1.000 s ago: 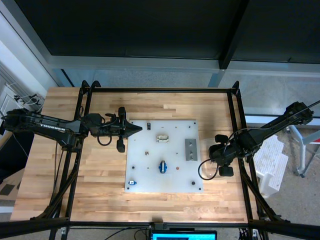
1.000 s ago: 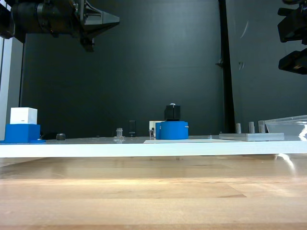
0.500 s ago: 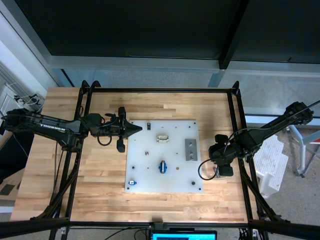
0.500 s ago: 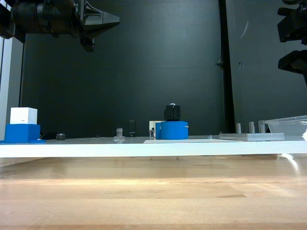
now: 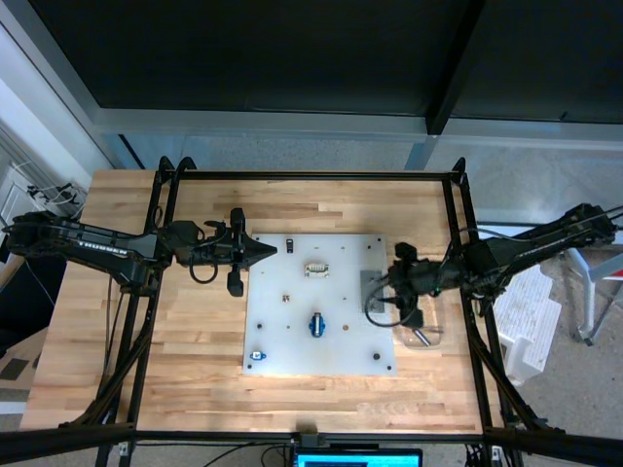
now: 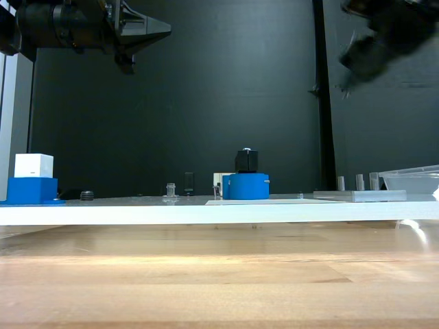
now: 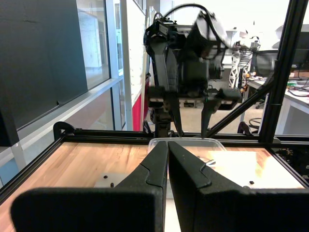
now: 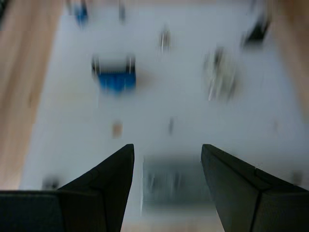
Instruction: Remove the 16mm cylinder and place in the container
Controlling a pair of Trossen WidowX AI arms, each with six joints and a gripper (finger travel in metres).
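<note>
Above the grey block [image 6: 360,196] by the right edge of the white board [image 5: 292,336], the right gripper [image 8: 166,149], raised clear of it, jaws spread wide and empty. Three thin pegs [image 6: 359,181] upright on that block. Just off the board's right edge, on the bench [image 5: 195,389] near the board's near-right corner, the container [image 5: 435,329], clear-walled. Inside it, lying loose, the 16mm cylinder [image 5: 419,338], a small silvery piece touched by neither gripper. High over the board's left edge, toward its far-left corner, the left gripper [image 7: 167,145], pointing inward, jaws pressed together on nothing. Around the board's middle, closer to its near edge, a blue fitting [image 5: 316,324]; by its near-left corner, a blue base [image 6: 33,190] with a white cube on top.
</note>
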